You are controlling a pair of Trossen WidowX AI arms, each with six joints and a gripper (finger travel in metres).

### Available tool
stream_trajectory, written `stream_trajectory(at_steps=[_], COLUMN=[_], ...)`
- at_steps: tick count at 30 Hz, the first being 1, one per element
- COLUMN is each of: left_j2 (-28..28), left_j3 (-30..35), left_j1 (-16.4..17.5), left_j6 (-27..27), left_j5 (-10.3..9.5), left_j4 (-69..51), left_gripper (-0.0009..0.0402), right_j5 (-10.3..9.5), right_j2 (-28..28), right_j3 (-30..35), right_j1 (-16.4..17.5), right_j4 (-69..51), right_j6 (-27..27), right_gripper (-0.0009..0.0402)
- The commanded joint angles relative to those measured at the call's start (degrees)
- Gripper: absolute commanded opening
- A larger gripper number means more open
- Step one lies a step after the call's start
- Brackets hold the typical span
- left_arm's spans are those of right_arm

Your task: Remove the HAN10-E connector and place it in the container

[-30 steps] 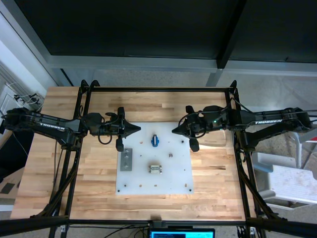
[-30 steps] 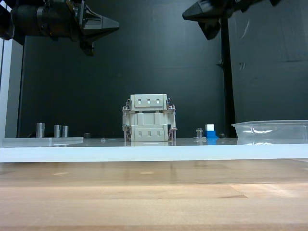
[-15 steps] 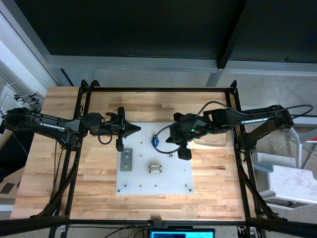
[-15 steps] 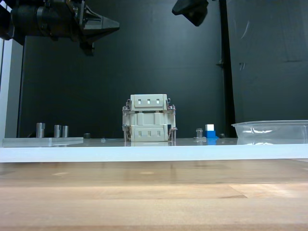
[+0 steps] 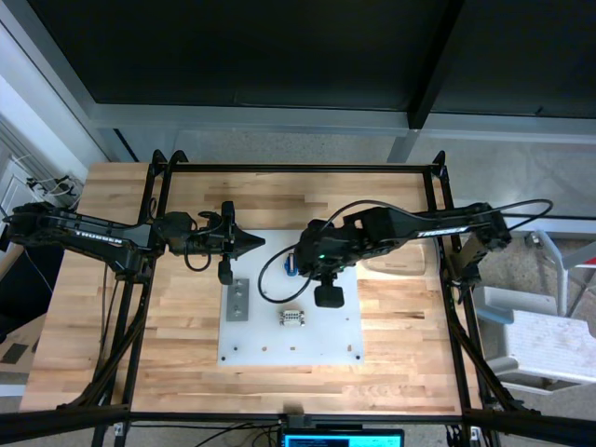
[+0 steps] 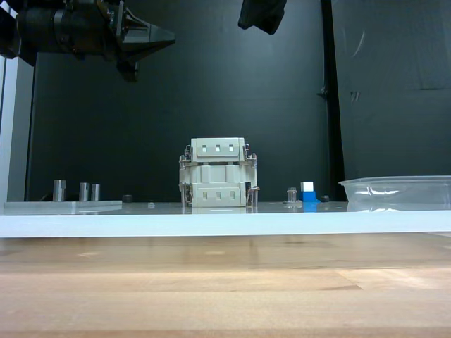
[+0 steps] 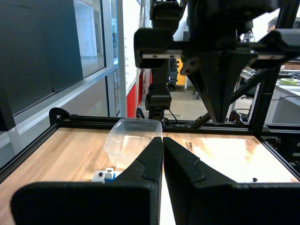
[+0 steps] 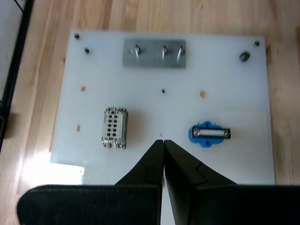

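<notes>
Right gripper (image 8: 162,141) hangs over the white plate (image 5: 326,340), fingers pressed together, empty.
HAN10-E connector (image 5: 292,318) stands on the plate; container (image 5: 399,263) beside its right edge; left gripper (image 7: 162,139), fingers also together, above its far-left corner.

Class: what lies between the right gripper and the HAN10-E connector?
Only bare white plate (right wrist view) separates the hovering right gripper from the connector. Left gripper hangs over the plate's far edge.
</notes>
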Motion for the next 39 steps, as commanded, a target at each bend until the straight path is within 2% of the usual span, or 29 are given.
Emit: stream_trajectory(at_steps=[1,13,22,26,39], left_j2=[0.00,0.00,0.00,0.00,0.00], left_j3=[0.02,0.02,0.02,0.02,0.02], left_j1=[0.02,0.00,0.02,0.02,0.02], left_j6=[0.02,0.02,0.02,0.02,0.02], left_j5=[0.02,0.02,0.02,0.02,0.02], left_j4=[0.02,0.02,0.02,0.02,0.04], left_gripper=[0.0000,0.0000,0.0000,0.0000,0.0000], right_j5=[0.00,-0.04,-0.26,-1.14,-1.11], right_j2=[3.13,14.25,19.89,22.10,25.03], right_j3=[3.65,16.68,22.25,23.96,24.28], right_j1=[0.37,2.47,4.33,5.03,6.56], right_j4=[-3.34,-15.08,-17.03,-16.98,-15.54], right_j6=[1.16,6.45,6.47,6.47,6.80], right_gripper=[0.0000,0.0000,0.0009,0.0039,0.0187])
